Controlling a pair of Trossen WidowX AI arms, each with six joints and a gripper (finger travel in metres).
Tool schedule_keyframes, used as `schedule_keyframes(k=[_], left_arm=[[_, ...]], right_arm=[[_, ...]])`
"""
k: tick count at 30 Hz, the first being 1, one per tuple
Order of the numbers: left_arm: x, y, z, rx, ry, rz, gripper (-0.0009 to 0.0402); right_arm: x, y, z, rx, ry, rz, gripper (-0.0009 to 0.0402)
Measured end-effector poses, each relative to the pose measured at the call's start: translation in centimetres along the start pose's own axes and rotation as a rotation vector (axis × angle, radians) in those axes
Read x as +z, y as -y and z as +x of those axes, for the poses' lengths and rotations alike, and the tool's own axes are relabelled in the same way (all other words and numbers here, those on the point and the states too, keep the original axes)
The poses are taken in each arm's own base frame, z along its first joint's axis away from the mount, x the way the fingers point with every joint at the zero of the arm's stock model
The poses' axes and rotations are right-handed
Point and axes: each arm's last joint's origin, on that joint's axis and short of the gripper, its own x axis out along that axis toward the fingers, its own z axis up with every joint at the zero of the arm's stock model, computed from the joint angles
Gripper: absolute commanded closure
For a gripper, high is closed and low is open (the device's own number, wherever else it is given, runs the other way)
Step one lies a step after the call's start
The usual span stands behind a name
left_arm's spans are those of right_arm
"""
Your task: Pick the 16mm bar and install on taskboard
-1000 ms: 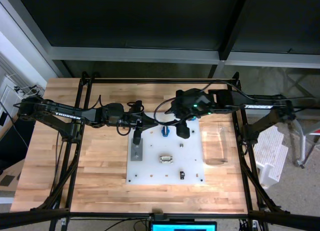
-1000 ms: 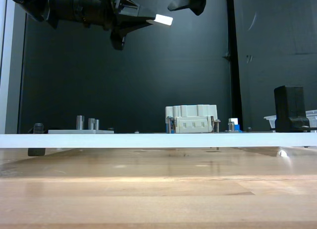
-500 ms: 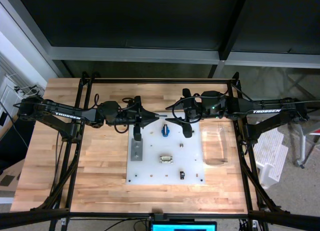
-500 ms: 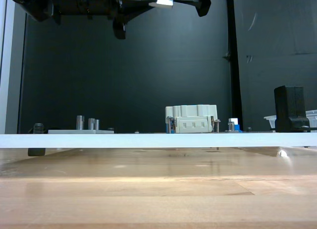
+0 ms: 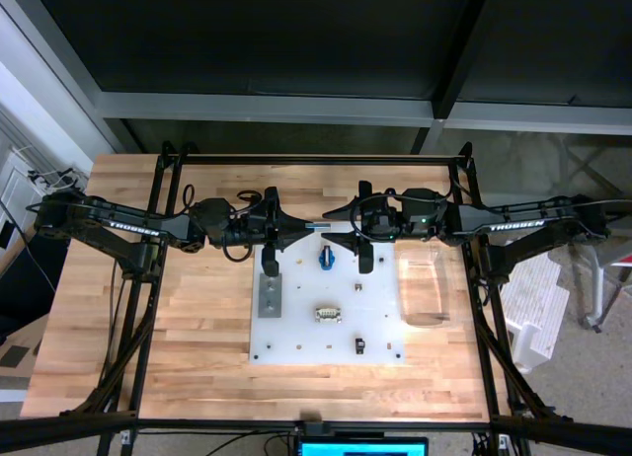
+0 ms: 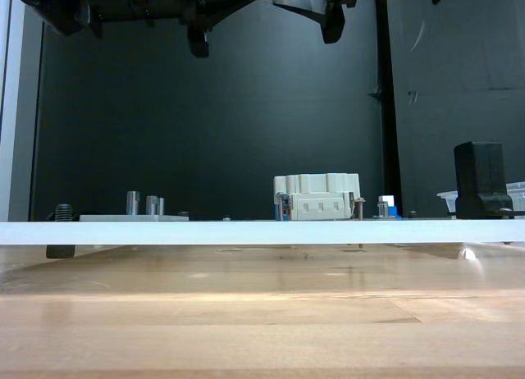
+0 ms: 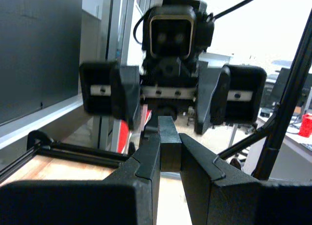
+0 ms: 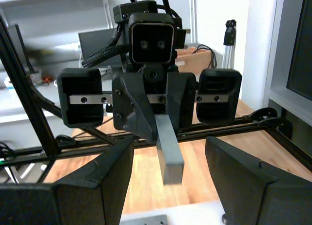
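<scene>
16mm bar [image 5: 318, 225] is off its seat, in the air above the far edge of the taskboard [image 5: 296, 342], clamped by left gripper [image 5: 295, 228]. Long axis level, free end aimed at right gripper [image 5: 334, 227]. That one faces it above the same edge, fingers spread wide.

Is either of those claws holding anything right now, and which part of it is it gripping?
The left gripper holds the metal bar by one end, level, high above the board. The right gripper faces it, open, gripping nothing.
</scene>
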Motion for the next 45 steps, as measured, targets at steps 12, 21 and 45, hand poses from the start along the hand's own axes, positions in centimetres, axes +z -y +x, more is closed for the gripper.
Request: schedule_keyframes(k=[12,21,45], left_arm=[[0.05,0.01,0.00,-0.001,0.005,0.006,0.0394],[0.04,0.01,0.00,-0.001,0.004,0.007,0.0394],[-0.02,0.02,0.00,-0.004,-0.001,0.007,0.0393]], right_arm=[[-0.77,0.20,-0.03,0.006,0.036,0.037,0.0240],[-0.77,0.14,-0.02,0.024,0.036,0.038,0.0284],[-0.68,0.06,-0.01,0.052,0.042,0.036,0.0392]])
